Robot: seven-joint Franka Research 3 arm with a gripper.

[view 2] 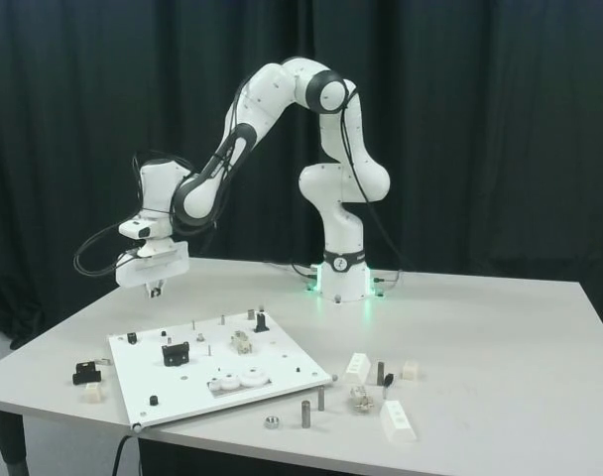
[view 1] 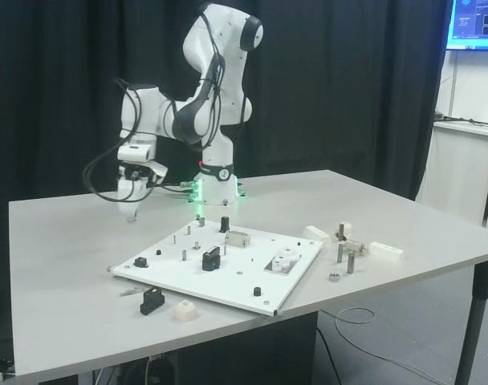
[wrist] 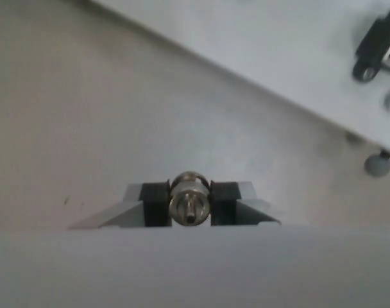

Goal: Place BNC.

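**BNC held aloft, short of the board**

The BNC (wrist: 190, 200) sat pinched between the two fingers of the gripper (wrist: 190, 204), its metal barrel pointing down past the fingertips. In both room views the gripper (view 1: 132, 195) hung above bare table (view 1: 59, 241), beyond the far corner of the white board (view 1: 228, 277) and well clear of it. The wrist view showed only the board's edge (wrist: 297, 58) off to one side, so the connector was not yet over any mount.

Judging from this, the main risk was the grip itself: a round barrel held by flat pads could twist or slip during travel and arrive tilted. A tilted connector would jam against its seat rather than drop in. Which seat on the board was meant for it could not be told from here.

The board carried several upright things along any path inward: a black post (view 1: 225, 224), a black block (view 1: 210, 258), thin pins (view 1: 182, 255) and a grey bracket (view 1: 239, 238). A low approach could clip them. Loose parts lay off the board: a black clip (view 2: 85, 373), a white cube (view 2: 92, 393), and white blocks (view 2: 398, 419) and bolts (view 2: 305, 413) on the far side, all well apart from the gripper.
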